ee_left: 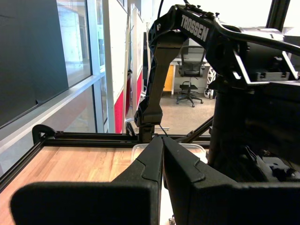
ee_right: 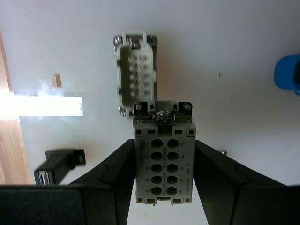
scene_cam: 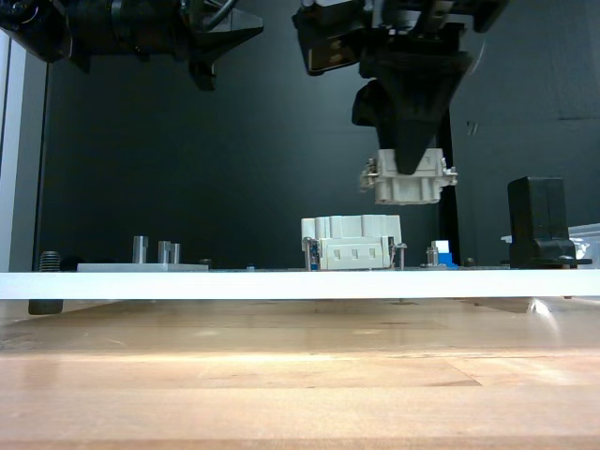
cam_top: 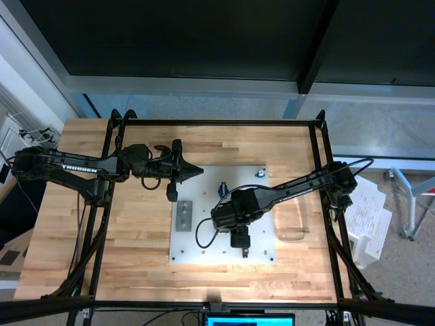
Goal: Pick the HAN10E connector and install on the hub
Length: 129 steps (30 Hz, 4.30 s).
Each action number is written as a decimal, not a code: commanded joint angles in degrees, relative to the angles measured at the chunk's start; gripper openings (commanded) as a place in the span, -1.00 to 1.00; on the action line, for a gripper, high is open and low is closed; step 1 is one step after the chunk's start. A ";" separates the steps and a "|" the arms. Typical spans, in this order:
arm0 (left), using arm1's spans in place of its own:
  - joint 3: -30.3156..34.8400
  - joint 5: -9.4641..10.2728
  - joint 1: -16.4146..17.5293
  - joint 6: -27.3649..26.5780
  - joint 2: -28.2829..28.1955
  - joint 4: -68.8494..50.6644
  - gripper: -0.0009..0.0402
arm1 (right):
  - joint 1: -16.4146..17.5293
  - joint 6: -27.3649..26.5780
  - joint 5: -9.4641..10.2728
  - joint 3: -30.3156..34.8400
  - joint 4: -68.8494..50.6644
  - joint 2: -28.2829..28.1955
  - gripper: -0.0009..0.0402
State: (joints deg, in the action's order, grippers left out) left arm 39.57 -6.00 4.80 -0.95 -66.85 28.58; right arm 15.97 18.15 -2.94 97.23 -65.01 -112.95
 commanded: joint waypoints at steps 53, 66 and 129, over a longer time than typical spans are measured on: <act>0.02 0.00 0.00 0.00 0.00 0.02 -0.96 | 0.20 0.70 -0.37 7.17 1.77 -7.43 -0.84; 0.02 0.00 0.02 0.00 0.00 0.02 -0.96 | 0.39 -2.67 -0.37 7.17 1.49 -6.71 -0.84; 0.02 -0.02 0.00 0.00 0.00 0.02 -0.96 | 0.79 -2.60 -0.02 5.64 3.78 -6.69 -0.77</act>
State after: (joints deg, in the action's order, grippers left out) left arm 39.59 -6.00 4.80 -0.95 -66.85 28.58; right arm 16.75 15.64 -3.01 102.85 -61.49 -119.55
